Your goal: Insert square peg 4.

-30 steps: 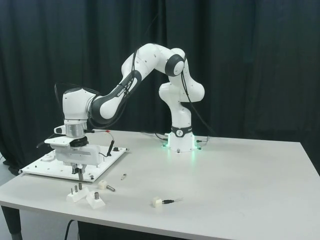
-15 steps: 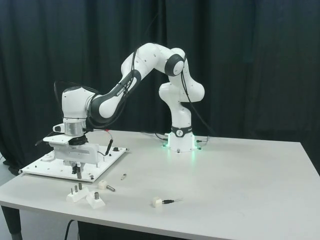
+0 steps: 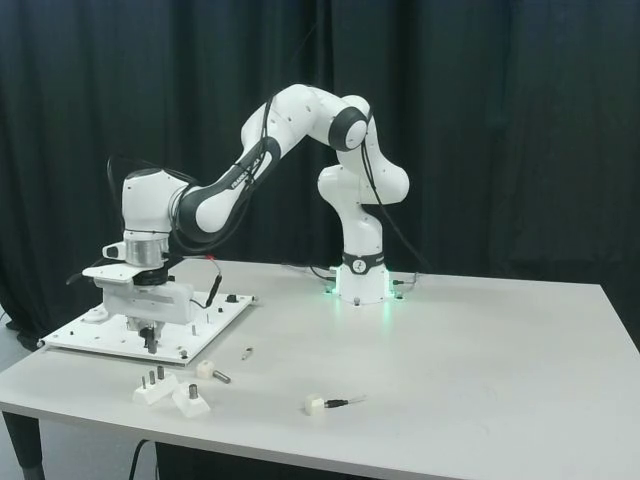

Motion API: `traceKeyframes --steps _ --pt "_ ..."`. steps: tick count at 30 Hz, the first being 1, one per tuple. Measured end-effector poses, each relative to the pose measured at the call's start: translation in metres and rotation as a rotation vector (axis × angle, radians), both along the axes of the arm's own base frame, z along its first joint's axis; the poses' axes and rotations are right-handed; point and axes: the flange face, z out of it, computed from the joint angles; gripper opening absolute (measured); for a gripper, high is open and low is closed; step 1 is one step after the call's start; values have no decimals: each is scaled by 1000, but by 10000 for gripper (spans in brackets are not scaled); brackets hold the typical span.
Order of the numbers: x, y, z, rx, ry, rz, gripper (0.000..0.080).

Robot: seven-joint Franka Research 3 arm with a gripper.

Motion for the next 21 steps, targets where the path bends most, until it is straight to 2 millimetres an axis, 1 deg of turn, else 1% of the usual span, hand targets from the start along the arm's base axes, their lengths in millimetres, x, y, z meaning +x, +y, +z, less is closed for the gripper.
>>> traceKeyframes --steps 5,11,21 --pt "-2 -8 2 -15 -18 -30 153" --pt "-7 -19 2 -15 -34 -166 153" --pt "-18 -34 -4 -5 -34 -322 153"
